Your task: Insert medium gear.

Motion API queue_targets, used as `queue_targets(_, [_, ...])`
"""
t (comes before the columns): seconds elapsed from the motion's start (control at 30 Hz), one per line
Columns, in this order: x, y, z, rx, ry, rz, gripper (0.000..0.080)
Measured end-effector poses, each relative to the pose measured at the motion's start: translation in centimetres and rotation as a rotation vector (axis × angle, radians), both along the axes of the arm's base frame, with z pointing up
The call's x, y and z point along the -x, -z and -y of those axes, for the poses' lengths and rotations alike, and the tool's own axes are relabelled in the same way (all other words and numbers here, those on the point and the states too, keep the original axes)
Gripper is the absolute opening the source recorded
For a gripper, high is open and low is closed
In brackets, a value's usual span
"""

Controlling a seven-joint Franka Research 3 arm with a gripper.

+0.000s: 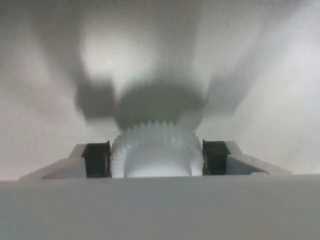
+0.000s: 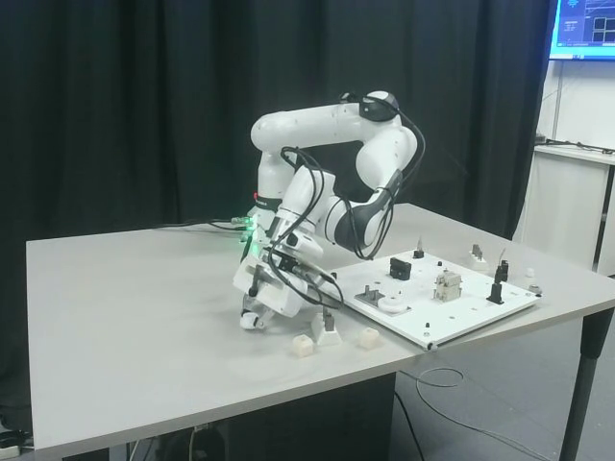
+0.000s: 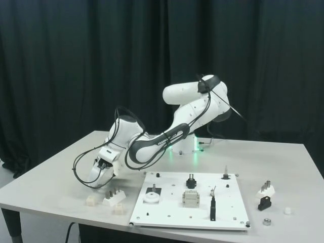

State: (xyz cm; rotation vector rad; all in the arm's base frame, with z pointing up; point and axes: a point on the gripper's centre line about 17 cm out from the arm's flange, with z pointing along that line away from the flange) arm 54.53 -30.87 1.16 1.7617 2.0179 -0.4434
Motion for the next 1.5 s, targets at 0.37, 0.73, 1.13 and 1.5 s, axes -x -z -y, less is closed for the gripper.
queue_targets(0.37, [-0.5,-1.0,0.1,0.004,0.004,0.015,0.0396])
queue_targets(0.73, [-0.8,-1.6,0.1,0.007,0.002,0.022,0.0396])
queue_targets(1.13, [-1.1,-2.5,0.0,0.008,0.005,0.03,0.0395])
queue_targets(1.5, [-2.1,-3.9,-0.4,0.003,0.018,0.059,0.0394])
